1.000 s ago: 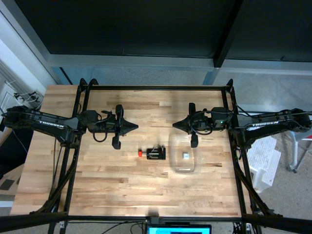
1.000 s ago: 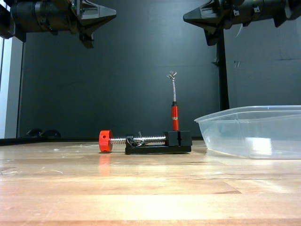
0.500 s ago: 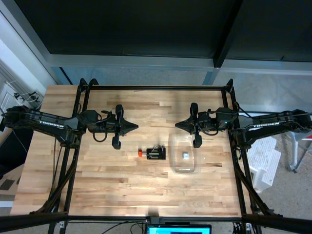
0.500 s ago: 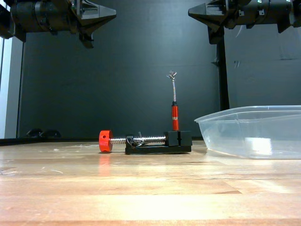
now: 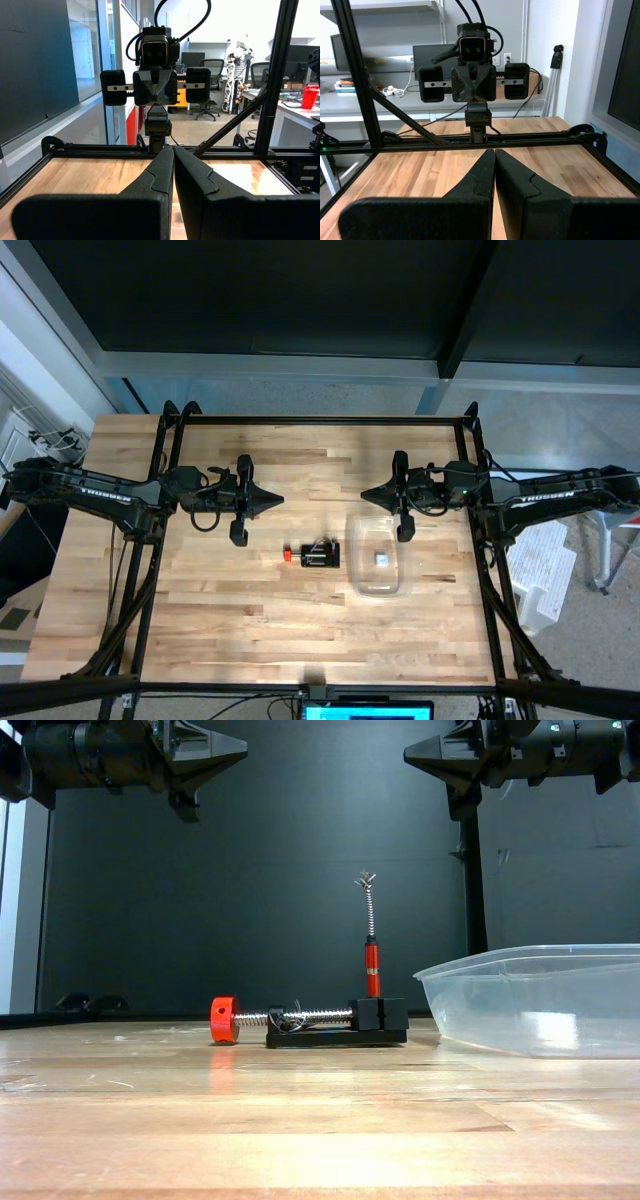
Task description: Pick the RCA connector and install on taskboard
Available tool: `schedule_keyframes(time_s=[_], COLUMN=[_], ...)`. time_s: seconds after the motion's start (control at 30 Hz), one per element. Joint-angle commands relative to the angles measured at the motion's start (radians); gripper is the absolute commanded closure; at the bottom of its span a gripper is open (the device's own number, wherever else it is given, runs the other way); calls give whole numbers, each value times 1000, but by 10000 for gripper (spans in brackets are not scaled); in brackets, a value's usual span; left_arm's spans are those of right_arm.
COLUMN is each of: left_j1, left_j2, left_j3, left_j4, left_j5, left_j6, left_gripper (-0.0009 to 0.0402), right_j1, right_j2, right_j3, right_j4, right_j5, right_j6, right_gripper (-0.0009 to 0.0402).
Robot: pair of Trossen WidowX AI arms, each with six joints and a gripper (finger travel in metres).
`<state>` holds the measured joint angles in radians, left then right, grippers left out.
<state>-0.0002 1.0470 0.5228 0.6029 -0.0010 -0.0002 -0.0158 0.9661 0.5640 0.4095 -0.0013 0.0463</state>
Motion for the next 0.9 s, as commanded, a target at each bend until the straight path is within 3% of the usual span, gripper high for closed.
schedule_keyframes(time_s=[0.03,0.9], left_j1=[0,0], left_j2=[0,0], left_j3=[0,0], left_j4=[0,0], left_j5=[0,0], left_j6=[0,0], left_gripper=[393,393], right_j1=[1,1], right_j2=[-3,-5], right_j3=[0,0], right_j4=[1,0], right_j5=[-16,-26], right_j6=[1,-1], right_gripper=[393,393])
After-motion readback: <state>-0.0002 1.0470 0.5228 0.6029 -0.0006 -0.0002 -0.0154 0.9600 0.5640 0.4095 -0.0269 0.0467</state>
